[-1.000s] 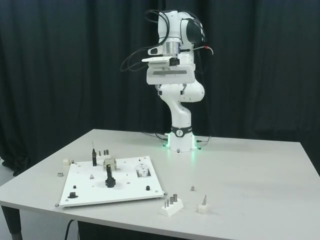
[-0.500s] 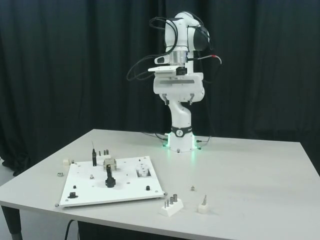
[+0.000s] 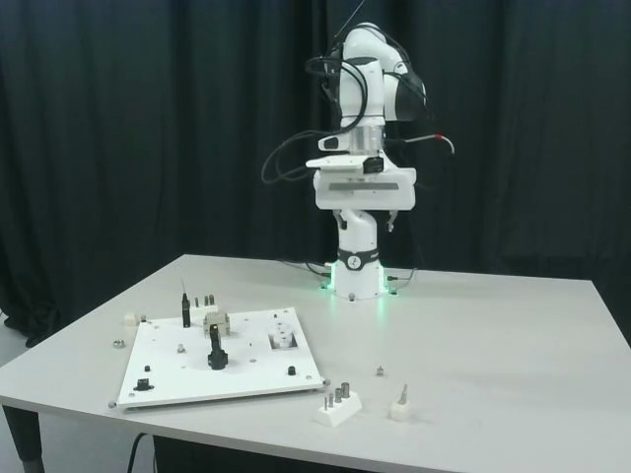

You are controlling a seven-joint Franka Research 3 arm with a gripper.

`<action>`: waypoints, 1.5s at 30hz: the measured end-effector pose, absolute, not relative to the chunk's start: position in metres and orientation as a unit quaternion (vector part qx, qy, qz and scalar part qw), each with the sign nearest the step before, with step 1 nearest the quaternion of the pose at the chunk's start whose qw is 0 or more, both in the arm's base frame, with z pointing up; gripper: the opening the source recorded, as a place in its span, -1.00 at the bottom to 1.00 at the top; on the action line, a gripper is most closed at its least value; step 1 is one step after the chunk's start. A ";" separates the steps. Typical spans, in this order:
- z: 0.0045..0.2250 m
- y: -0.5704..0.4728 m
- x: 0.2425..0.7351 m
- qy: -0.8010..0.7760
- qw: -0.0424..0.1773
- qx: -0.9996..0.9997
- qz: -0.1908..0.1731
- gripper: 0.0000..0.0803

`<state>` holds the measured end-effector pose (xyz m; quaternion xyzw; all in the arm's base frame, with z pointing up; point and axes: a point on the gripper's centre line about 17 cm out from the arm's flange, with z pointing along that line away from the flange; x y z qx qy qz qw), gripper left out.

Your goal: Pick BNC.

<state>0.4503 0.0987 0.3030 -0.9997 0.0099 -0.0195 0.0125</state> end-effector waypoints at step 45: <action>0.120 0.133 0.494 -0.019 0.009 -1.000 -0.004 0.99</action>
